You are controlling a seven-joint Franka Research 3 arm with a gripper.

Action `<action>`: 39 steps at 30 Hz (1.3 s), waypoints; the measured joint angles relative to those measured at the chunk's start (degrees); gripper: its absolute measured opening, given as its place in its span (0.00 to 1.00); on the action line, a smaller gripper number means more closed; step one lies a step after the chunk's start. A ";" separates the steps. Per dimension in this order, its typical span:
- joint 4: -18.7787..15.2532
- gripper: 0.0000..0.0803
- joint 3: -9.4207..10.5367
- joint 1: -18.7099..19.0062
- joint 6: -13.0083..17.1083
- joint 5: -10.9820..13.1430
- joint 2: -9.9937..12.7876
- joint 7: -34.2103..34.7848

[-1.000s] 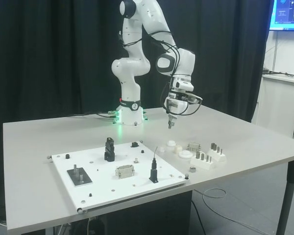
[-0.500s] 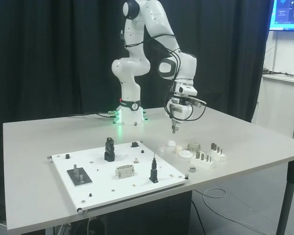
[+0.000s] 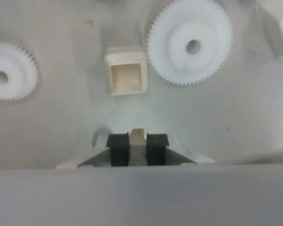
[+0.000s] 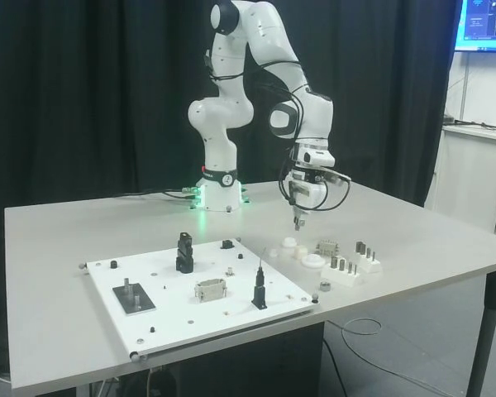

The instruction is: Place Ethernet.

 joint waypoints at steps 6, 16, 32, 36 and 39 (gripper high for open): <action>0.88 0.09 0.01 -0.08 0.41 1.78 0.99 0.00; 1.60 0.09 0.29 -0.08 1.51 2.02 2.64 -0.27; 2.98 0.09 1.10 -0.18 2.23 2.03 5.67 -1.61; 3.05 0.09 1.19 -0.18 2.23 2.03 5.84 -2.20; 3.05 0.09 1.19 -0.20 2.23 2.03 5.89 -2.63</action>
